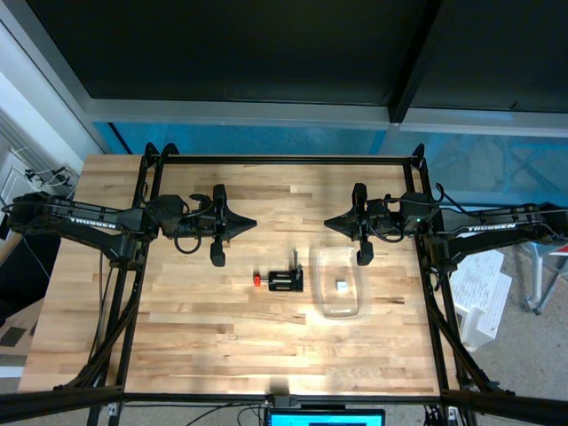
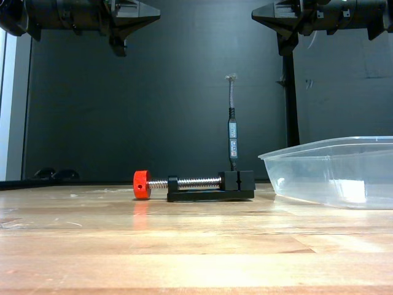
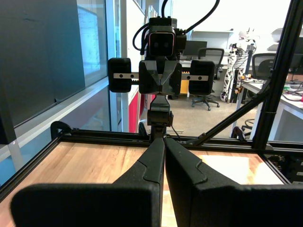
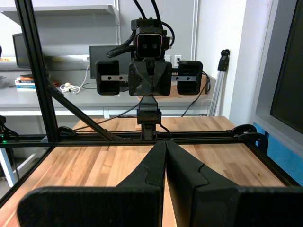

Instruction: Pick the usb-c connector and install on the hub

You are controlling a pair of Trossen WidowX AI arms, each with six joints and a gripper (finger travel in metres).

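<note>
Left gripper (image 1: 254, 222) and right gripper (image 1: 327, 224): both pressed together, raised, tips facing. The hub (image 1: 282, 282) sits below, between them. The clear tray (image 1: 342, 307) beneath the right gripper holds what appears to be one white square piece (image 1: 342, 286). The usb-c connector is too small to locate.

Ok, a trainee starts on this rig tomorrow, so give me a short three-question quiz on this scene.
1. True or false: the left claw is shut on the hub.
2. Multiple choice: the small white square piece lies (A) in the clear tray, (B) on top of the hub, (C) in the right claw.
3. Fill in: the hub's round end has the colour ____.

Key
1. False: both claws are shut and empty, raised well above the hub.
2. A.
3. Orange-red.
</note>
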